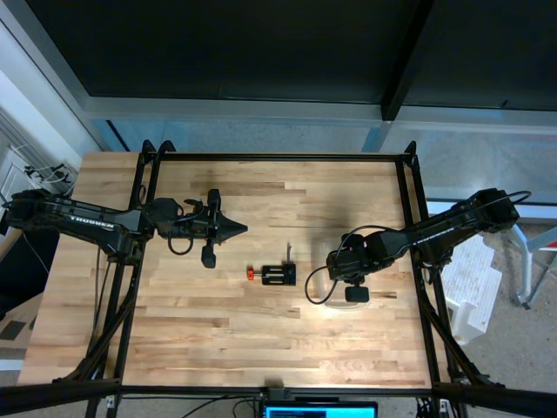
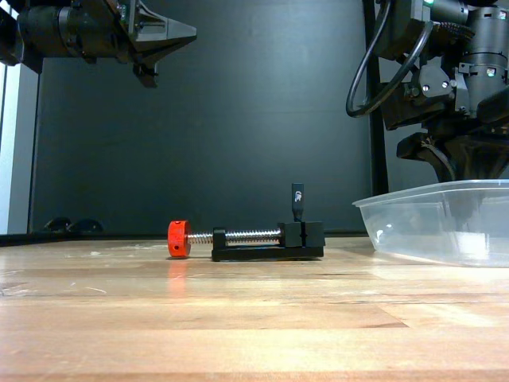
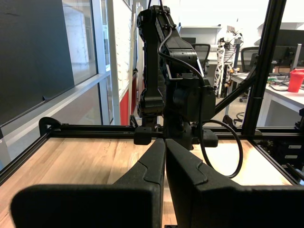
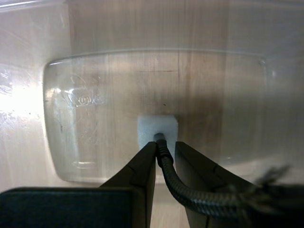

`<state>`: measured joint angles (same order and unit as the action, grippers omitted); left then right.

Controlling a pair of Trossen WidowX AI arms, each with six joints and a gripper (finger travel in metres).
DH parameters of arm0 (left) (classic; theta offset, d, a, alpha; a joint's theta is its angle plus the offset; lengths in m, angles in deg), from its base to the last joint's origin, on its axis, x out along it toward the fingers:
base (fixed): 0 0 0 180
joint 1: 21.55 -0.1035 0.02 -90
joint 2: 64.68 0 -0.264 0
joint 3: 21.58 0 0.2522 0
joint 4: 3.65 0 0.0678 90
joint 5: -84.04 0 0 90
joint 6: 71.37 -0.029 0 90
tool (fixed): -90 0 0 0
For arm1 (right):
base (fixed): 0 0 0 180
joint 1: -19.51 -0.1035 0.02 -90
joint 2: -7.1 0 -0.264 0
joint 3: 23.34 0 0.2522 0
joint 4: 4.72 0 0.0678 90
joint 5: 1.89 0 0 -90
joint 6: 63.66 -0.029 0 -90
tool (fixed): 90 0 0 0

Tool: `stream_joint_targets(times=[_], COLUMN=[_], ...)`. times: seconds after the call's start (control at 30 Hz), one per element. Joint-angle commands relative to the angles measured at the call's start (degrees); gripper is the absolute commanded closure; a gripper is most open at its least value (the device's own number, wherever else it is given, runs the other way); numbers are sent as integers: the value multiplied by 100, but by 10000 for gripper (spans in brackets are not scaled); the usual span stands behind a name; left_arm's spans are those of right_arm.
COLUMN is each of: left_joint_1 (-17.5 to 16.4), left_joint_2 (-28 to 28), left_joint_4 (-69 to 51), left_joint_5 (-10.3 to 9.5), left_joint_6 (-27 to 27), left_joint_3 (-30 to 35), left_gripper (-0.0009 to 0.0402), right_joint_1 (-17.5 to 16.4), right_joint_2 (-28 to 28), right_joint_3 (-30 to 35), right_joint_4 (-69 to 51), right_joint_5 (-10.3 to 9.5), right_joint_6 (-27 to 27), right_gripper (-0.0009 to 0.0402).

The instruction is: Pick the USB-C connector and install on taskboard

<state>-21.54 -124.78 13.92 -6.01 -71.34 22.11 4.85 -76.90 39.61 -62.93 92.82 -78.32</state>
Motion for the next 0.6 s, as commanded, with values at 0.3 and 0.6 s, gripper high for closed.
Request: stream_joint_targets(times=[0.3, 0.6], left_joint_1=[0, 0], left_joint_2=[-2, -2], left_joint_4=[2, 2], left_joint_5=[2, 2], left_joint_6=[0, 0], left_joint_3=[2, 2], left_gripper=[393, 393], right_joint_1=[-7, -11], right_joint_2=[44, 328], right_joint_3=[-33, -31], right_joint_4=[13, -155], right_joint_5=[-42, -26], right_joint_6=[15, 17], right_gripper=[392, 393])
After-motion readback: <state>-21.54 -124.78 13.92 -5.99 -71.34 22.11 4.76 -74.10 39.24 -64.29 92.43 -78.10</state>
